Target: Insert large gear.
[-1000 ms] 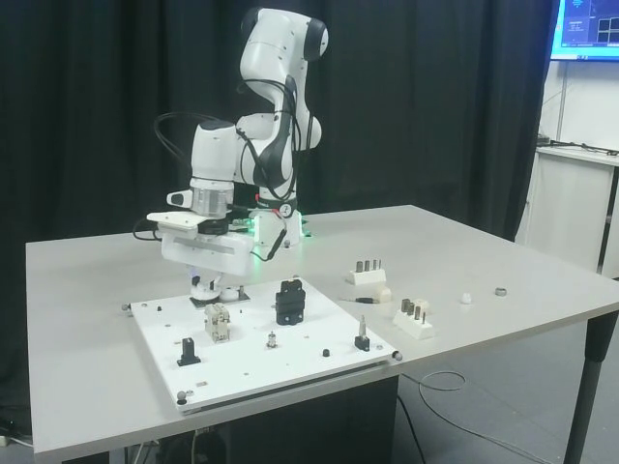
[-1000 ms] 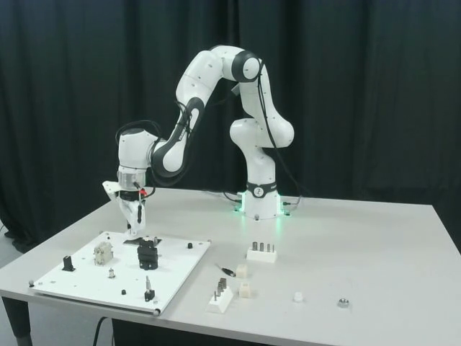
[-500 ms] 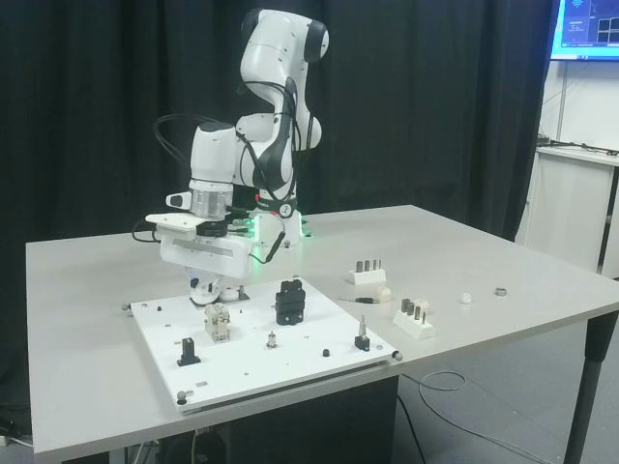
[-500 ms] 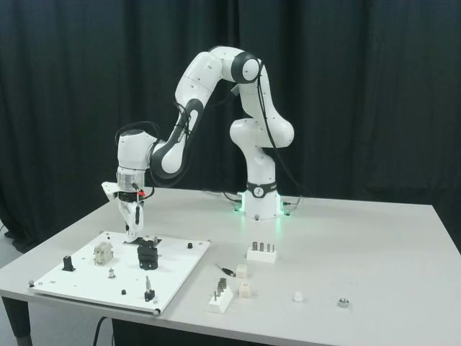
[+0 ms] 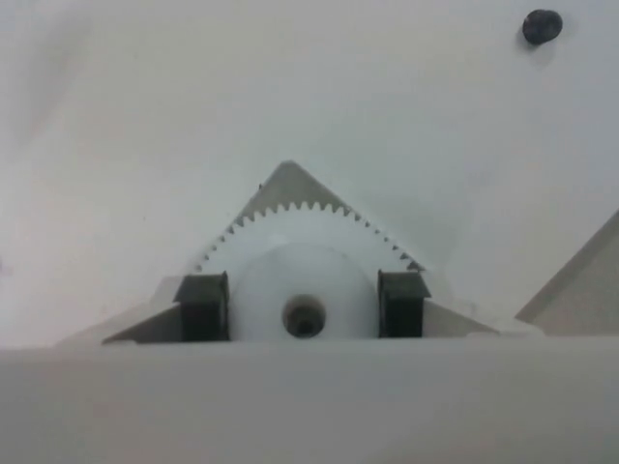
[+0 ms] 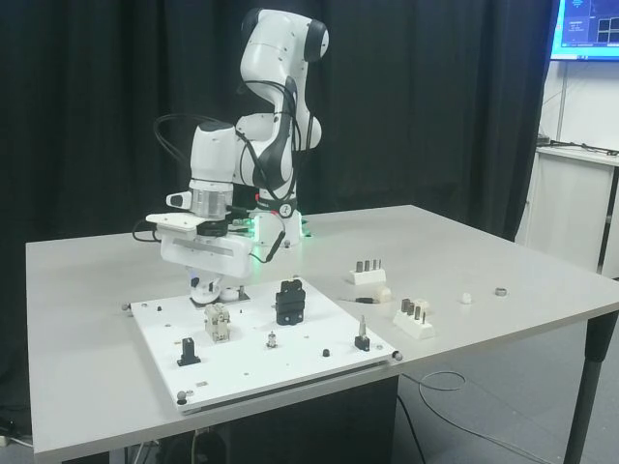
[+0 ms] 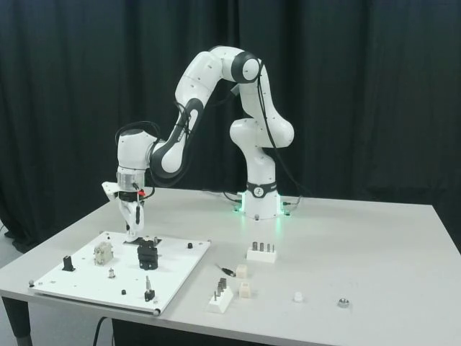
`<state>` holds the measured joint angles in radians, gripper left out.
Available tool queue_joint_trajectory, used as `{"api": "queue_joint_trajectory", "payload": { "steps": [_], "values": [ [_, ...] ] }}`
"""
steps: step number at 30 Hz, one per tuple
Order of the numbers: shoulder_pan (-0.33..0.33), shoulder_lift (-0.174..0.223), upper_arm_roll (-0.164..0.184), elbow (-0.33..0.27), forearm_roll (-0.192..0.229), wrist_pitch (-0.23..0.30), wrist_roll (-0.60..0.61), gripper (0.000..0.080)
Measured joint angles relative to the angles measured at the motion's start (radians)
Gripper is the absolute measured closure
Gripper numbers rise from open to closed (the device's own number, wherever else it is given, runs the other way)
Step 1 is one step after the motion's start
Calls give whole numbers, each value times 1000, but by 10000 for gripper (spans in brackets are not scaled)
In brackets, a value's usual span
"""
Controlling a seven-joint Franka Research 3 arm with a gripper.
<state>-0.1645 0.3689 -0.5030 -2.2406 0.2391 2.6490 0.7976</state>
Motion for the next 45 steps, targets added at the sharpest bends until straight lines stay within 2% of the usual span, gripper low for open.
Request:
{"api": "queue_joint_trajectory", "payload": {
  "steps": [45],
  "values": [
    [0, -12, -3, -2, 0, -43, -19, 473]
  ]
}}
